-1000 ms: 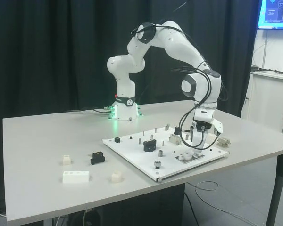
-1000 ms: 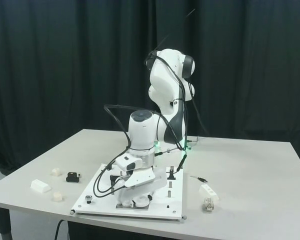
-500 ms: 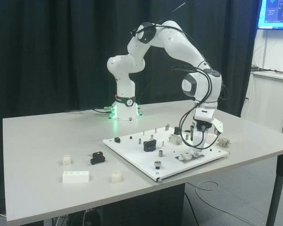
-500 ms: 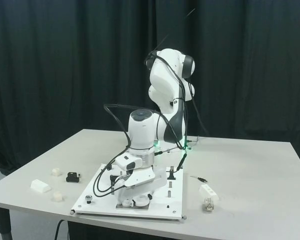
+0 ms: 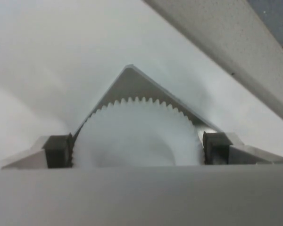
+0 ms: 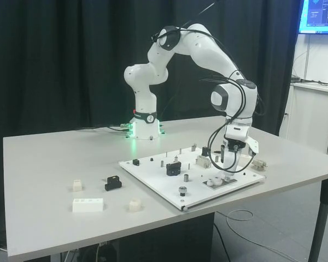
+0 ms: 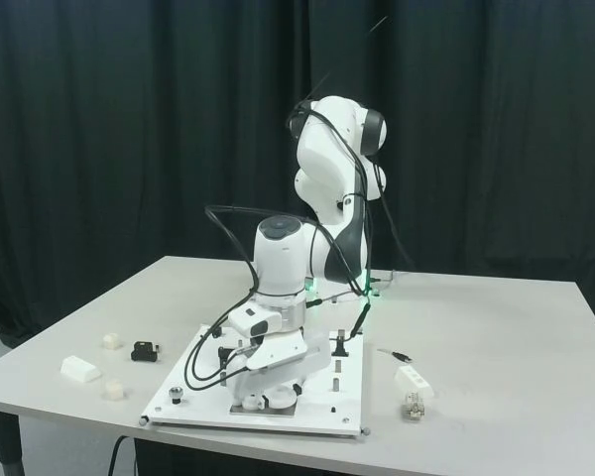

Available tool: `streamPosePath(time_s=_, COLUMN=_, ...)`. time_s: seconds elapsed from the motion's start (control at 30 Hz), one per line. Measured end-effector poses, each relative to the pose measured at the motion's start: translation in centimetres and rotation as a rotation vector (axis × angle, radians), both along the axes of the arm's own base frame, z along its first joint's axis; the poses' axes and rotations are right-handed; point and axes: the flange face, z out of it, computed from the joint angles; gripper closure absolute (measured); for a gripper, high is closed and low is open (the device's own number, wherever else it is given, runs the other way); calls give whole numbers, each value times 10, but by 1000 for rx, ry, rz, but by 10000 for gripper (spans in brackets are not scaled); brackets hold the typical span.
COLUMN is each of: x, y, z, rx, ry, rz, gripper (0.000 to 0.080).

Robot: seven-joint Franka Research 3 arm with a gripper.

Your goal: Remove large gear.

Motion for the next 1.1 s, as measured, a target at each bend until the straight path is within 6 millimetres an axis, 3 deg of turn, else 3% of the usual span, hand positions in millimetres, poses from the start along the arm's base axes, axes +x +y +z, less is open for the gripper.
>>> streamPosePath(time_s=0.63, x=1, y=-1, z=3, rx=1, ry=6, rz=-2, gripper=206)
streamPosePath(time_s=1.1, x=4, y=-12, z=56, rx=4, ry=-4, rz=3, gripper=206)
